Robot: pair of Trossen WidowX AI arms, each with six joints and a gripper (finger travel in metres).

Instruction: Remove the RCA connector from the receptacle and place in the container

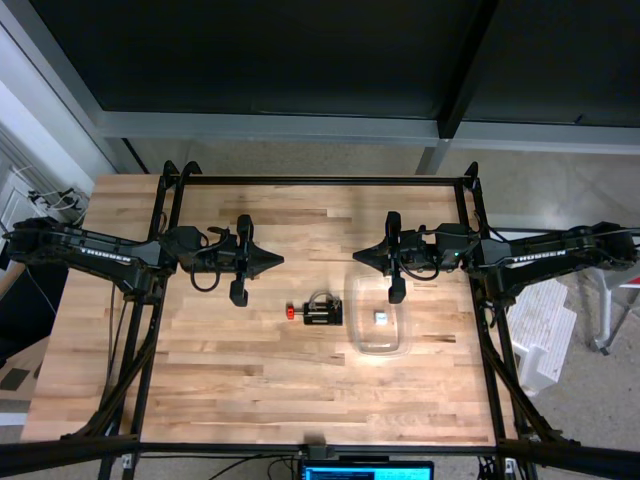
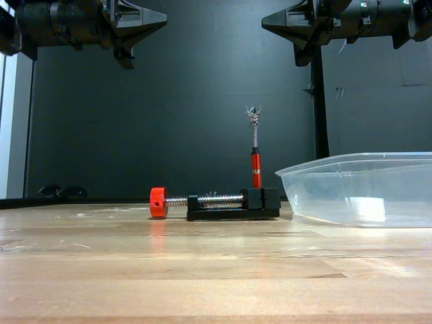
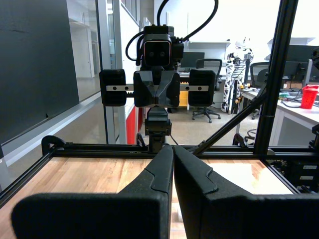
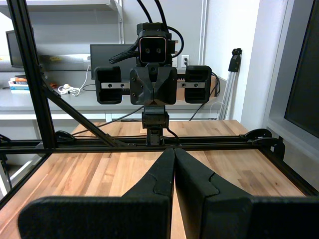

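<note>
The slim red-and-silver RCA connector (image 2: 256,162) stands upright in the black blocky receptacle (image 1: 322,314) on your wooden counter (image 1: 200,370), just left of the clear plastic container (image 2: 351,192), below and nearward of your left gripper (image 1: 276,260) and right gripper (image 1: 358,257), both raised with fingers pressed together, the right seemingly closer.

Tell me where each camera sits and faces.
High: above near edge, looking down; left gripper, right gripper facing inward, receptacle, container.
Low: table height, level; RCA connector upright in receptacle, grippers overhead.
Left wrist: along shut left gripper, facing right arm.
Right wrist: along shut right gripper, facing left arm.
Shared: high and low both show receptacle and container.
</note>
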